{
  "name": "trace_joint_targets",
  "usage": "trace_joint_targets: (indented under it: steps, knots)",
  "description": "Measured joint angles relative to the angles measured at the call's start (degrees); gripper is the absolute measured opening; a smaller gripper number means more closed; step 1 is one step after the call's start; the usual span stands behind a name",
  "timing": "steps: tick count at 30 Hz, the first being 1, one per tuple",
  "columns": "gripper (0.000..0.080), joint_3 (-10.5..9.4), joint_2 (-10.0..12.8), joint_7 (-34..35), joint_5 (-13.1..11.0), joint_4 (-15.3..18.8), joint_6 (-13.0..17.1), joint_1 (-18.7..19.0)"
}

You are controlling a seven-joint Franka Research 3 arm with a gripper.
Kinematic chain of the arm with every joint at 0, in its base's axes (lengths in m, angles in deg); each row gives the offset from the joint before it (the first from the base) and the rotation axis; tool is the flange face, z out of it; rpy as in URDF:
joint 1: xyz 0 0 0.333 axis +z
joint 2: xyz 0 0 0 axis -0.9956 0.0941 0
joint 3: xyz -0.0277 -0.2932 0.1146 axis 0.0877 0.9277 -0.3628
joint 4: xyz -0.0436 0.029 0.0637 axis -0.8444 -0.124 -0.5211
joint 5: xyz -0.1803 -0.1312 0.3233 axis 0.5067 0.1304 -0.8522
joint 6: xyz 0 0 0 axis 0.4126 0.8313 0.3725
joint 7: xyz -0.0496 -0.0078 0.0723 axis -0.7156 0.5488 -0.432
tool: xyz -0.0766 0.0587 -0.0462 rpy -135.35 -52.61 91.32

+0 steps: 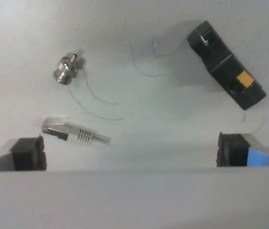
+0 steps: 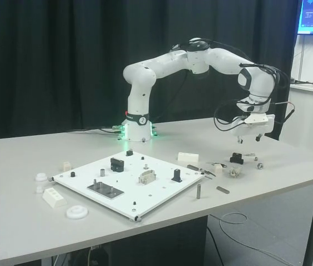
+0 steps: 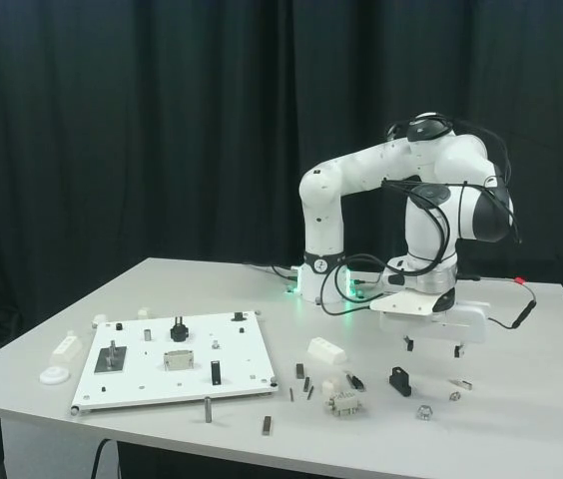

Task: Remove round peg 4.

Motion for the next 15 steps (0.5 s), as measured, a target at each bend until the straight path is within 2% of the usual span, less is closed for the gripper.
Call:
trace_joint_targets:
  steps: [15]
  knots:
    - [0.08, -0.03, 0.0, -0.74, 0.0, -1.23, 0.09, -1.37]
